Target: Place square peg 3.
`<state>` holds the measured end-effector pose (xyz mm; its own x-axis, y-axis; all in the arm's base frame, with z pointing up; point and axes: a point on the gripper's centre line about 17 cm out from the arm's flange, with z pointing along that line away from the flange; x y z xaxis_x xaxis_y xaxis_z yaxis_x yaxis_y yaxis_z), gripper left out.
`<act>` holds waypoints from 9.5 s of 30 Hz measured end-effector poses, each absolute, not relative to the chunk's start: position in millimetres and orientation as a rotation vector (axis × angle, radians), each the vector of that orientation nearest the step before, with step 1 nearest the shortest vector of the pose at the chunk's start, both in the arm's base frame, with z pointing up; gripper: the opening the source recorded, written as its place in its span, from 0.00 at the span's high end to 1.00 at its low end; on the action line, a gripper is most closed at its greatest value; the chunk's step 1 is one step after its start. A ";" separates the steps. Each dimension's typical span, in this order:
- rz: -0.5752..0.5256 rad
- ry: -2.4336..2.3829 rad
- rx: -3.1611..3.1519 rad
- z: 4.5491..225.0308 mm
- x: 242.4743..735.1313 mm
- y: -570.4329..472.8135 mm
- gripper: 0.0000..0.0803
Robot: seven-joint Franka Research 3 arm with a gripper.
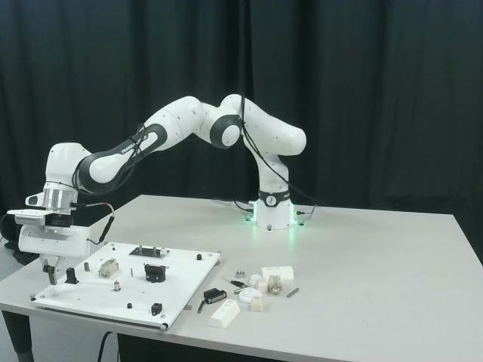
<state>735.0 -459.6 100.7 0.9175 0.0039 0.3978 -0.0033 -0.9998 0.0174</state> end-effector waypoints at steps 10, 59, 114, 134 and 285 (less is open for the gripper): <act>0.633 0.001 3.058 100.7 734.7 -460.0 0.81; 0.641 -0.003 3.056 104.2 739.3 -456.4 0.81; 0.208 0.005 3.232 132.5 697.7 -353.1 0.81; 0.014 -0.031 3.156 153.5 661.1 -338.5 0.81; 0.324 -0.142 3.147 44.4 588.3 176.1 0.81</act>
